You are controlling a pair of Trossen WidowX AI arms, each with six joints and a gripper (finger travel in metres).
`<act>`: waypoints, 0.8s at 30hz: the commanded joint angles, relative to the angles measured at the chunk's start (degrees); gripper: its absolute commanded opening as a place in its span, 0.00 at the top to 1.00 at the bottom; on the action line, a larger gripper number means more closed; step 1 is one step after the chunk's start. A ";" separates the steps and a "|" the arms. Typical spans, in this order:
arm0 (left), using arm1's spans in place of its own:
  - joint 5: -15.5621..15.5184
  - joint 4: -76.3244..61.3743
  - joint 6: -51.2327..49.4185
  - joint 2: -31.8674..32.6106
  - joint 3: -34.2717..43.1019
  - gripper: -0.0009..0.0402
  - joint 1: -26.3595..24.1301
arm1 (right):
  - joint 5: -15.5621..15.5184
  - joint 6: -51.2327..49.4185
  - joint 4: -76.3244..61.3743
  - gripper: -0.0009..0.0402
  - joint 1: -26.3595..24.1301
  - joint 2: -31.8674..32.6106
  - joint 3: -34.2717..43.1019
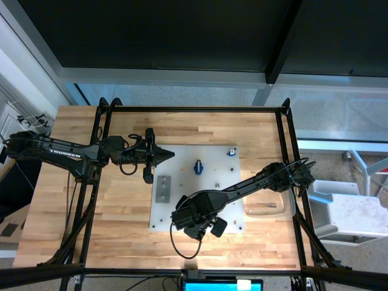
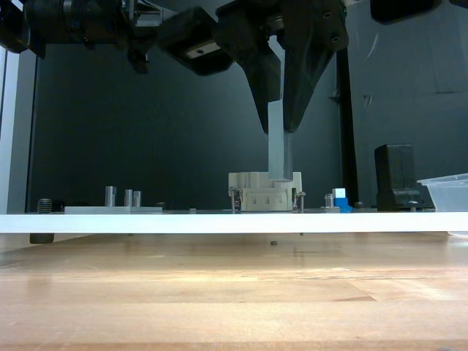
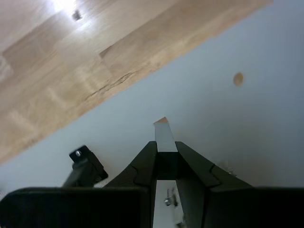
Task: Pick the 16mm bar and place in it's hole on the taskboard
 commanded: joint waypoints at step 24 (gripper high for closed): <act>0.00 0.00 0.00 0.02 0.02 0.98 0.00 | -0.13 -21.92 -0.55 0.98 0.83 0.00 -0.07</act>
